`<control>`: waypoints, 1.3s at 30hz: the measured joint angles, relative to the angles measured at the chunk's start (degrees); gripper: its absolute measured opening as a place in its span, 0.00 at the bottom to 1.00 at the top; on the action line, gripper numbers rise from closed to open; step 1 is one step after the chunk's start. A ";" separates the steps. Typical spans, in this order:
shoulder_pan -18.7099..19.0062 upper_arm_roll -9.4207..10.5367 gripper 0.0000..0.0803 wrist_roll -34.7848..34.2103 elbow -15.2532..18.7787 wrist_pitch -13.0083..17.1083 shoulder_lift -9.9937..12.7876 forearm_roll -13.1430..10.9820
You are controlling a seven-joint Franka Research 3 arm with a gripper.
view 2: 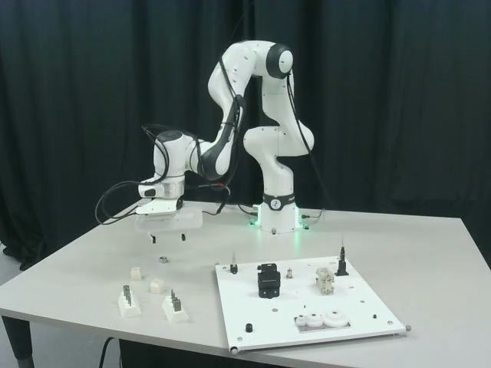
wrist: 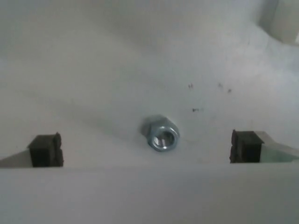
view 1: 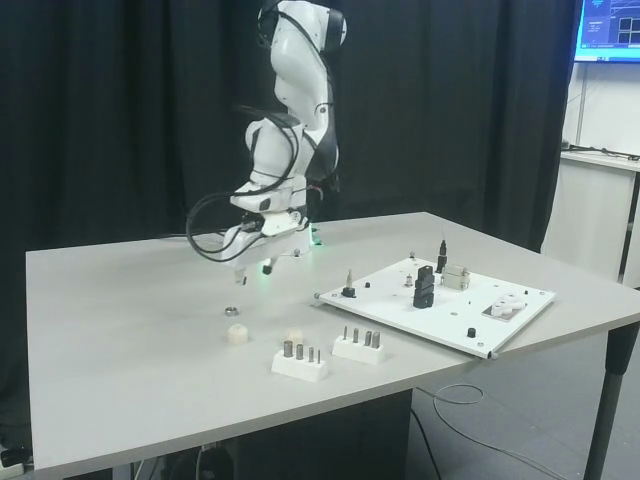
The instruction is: Pick bolt 4.
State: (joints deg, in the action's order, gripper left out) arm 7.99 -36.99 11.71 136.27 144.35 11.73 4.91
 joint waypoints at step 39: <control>-4.55 -0.04 1.00 19.72 1.58 9.14 8.79 -22.39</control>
State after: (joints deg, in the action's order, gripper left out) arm 3.43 -37.04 31.43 137.85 153.49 20.52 -17.47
